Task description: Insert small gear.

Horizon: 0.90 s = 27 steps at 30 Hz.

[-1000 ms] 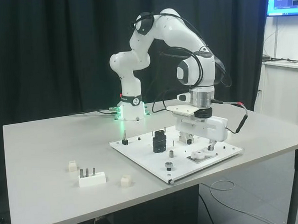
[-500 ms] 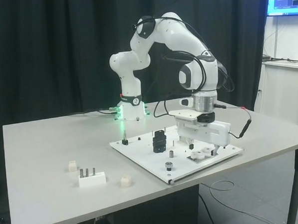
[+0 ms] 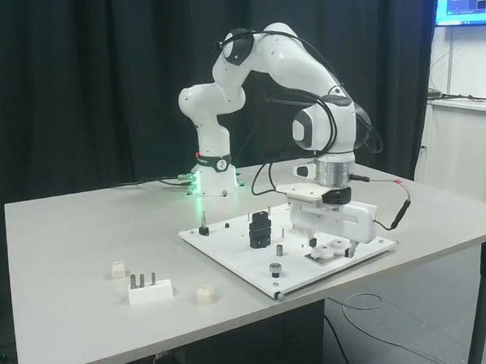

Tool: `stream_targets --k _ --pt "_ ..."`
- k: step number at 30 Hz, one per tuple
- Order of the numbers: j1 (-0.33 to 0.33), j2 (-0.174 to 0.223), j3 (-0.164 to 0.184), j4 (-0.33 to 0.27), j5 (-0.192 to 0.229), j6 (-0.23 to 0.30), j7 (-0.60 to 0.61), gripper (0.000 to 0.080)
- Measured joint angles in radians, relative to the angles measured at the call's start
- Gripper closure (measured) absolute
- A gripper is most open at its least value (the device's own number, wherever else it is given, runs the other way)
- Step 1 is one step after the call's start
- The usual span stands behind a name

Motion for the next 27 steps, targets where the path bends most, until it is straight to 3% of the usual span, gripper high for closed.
stream_targets --k 27 --pt "-0.003 0.013 0.000 0.015 0.012 0.000 0.018 0.0003"
